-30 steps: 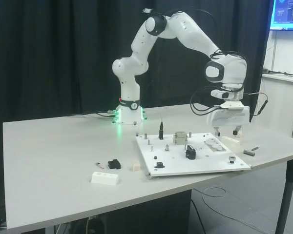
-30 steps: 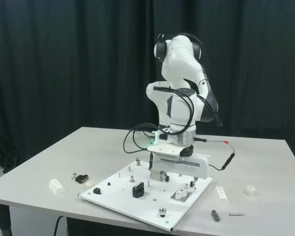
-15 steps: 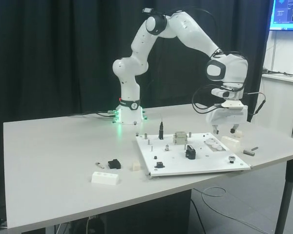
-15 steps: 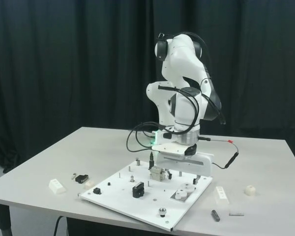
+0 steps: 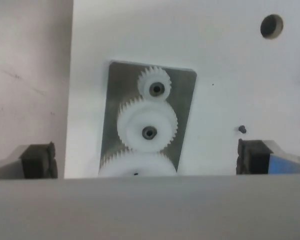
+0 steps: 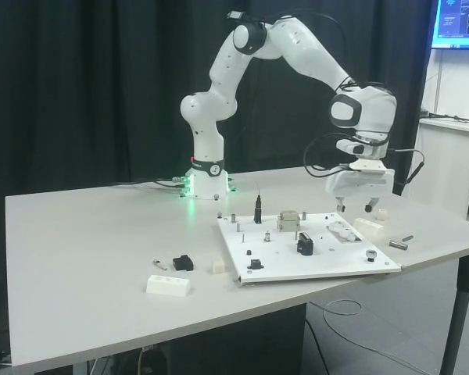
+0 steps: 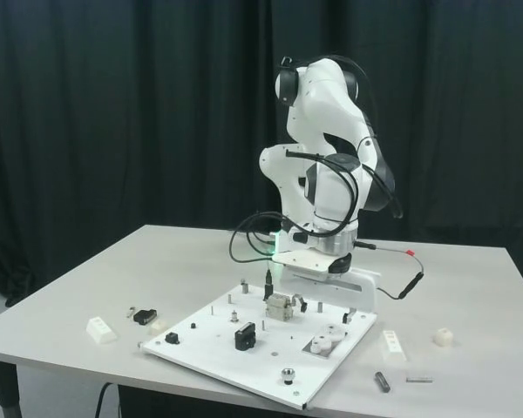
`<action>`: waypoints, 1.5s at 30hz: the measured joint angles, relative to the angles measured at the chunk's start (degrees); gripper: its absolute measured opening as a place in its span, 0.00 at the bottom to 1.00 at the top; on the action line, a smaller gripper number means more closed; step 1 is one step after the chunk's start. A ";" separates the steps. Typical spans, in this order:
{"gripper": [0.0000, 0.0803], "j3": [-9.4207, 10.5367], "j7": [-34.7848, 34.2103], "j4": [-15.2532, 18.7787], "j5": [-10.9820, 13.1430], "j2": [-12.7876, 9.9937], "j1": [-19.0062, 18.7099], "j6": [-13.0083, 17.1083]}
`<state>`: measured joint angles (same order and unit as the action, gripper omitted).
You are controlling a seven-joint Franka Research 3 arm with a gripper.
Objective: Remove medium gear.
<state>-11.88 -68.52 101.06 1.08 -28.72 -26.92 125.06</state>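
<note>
Above the medium gear [image 5: 148,126] on the white board [image 6: 313,258], the gripper [image 5: 145,159] hangs spread wide, holding nothing.

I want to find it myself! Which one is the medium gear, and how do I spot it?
Look at the white board on the grey table, then at the grey metal plate below the gripper. Three white gears mesh there in a row. The medium gear is the middle one, bigger than the small gear and smaller than the large gear.
</note>
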 joint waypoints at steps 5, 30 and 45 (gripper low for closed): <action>1.00 0.00 -0.35 1.12 0.00 0.10 -0.02 1.53; 1.00 0.65 -3.08 8.32 0.04 0.86 -0.45 11.20; 1.00 0.64 -5.13 12.19 0.05 1.33 -0.08 18.10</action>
<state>-11.24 -73.65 113.25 1.13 -27.39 -27.00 143.17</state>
